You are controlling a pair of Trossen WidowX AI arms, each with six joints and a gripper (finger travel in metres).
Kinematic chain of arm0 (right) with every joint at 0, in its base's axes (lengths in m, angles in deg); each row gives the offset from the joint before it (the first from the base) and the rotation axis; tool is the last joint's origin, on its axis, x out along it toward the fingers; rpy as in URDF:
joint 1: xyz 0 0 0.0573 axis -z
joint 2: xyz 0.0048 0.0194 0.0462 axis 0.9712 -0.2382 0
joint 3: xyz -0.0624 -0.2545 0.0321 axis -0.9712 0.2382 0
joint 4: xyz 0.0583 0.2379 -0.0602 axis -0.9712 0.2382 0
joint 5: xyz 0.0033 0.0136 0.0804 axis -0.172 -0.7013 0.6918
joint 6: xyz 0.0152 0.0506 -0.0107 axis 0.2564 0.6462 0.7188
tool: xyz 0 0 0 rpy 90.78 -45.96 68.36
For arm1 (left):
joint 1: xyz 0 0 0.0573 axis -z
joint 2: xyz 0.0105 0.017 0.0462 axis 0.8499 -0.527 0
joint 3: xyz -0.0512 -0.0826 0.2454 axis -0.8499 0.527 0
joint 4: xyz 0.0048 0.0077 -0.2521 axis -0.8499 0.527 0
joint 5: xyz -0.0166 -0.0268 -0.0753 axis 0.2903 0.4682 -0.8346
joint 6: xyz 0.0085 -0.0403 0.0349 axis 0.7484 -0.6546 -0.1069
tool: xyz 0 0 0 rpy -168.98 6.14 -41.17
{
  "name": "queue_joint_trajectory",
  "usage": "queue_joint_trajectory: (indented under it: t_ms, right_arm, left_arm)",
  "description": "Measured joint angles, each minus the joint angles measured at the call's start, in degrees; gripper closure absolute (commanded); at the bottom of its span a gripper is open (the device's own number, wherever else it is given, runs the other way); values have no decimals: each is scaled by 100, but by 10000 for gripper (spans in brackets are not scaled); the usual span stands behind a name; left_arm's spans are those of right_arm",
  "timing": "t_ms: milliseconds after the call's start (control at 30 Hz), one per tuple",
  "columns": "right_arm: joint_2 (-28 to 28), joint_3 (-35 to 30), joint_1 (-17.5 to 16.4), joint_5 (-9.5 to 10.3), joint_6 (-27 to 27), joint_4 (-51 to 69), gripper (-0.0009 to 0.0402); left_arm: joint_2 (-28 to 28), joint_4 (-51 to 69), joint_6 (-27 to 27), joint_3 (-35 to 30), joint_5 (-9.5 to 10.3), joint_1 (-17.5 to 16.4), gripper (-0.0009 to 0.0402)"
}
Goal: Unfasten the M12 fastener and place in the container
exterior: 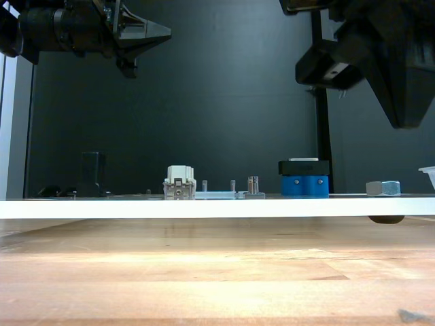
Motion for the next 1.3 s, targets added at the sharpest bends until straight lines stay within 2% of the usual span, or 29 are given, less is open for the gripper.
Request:
queue_joint_trajectory:
  t_ms: [400, 733, 1000, 1067, 1200, 1300]
  right_arm:
    - [-39, 249, -122, -63, 802, -330, 393]
    - [-59, 787, -136, -24, 946, -977, 393]
    - [-33, 833, -87, -83, 883, -977, 393]
    - [-7, 833, -74, -271, 885, -901, 393]
    - [61, 839, -76, -1034, 922, -671, 393]
    - [83, 820, -33, -1222, 931, -452, 393]
  left_arm:
    - [0, 2, 2, 0, 0, 0, 393]
    - [0, 2, 2, 0, 0, 0, 393]
    - [0, 2, 0, 0, 0, 0, 393]
    - [0, 2, 0, 0, 0, 0, 393]
    - [0, 2, 0, 0, 2, 0, 393]
    - [0, 2, 2, 0, 0, 0, 393]
